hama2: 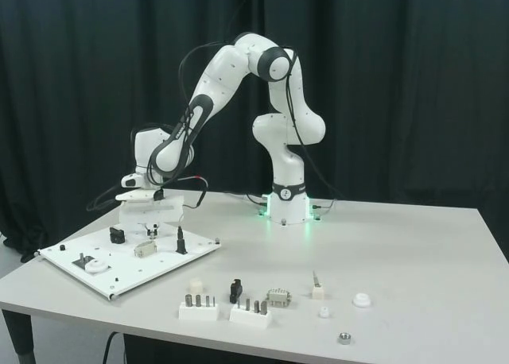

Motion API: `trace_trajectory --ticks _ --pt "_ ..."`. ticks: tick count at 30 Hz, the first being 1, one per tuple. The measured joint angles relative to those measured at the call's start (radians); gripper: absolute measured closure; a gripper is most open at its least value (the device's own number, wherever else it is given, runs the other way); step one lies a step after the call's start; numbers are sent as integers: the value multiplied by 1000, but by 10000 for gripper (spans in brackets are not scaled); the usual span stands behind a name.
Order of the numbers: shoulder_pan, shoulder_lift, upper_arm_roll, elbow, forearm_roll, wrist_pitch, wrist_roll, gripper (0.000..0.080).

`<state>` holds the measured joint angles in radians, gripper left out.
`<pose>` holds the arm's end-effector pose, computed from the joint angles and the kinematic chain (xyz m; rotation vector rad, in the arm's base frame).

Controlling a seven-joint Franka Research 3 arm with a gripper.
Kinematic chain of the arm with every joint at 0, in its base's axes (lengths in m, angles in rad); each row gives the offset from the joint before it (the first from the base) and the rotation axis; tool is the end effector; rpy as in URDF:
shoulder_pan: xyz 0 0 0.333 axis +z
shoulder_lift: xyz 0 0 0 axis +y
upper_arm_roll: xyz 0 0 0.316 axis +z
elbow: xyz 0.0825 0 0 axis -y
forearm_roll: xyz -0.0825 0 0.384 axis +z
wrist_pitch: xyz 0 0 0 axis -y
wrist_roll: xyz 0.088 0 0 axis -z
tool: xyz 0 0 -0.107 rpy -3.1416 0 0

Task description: Insert BNC.

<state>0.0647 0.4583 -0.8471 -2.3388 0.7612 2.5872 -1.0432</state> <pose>0.3380 -0.3801 0.2042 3.0905 -0.5352 0.1100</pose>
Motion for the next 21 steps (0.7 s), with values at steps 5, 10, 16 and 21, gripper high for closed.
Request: trace_trajectory --ticks 5,10,16,21 --pt "-2 0 0 1 2 -5 90 679" --pt "-2 0 0 1 13 -8 195 679" --pt "-3 0 0 1 16 -11 332 679" --pt "-2 -1 0 0 16 -11 426 679"
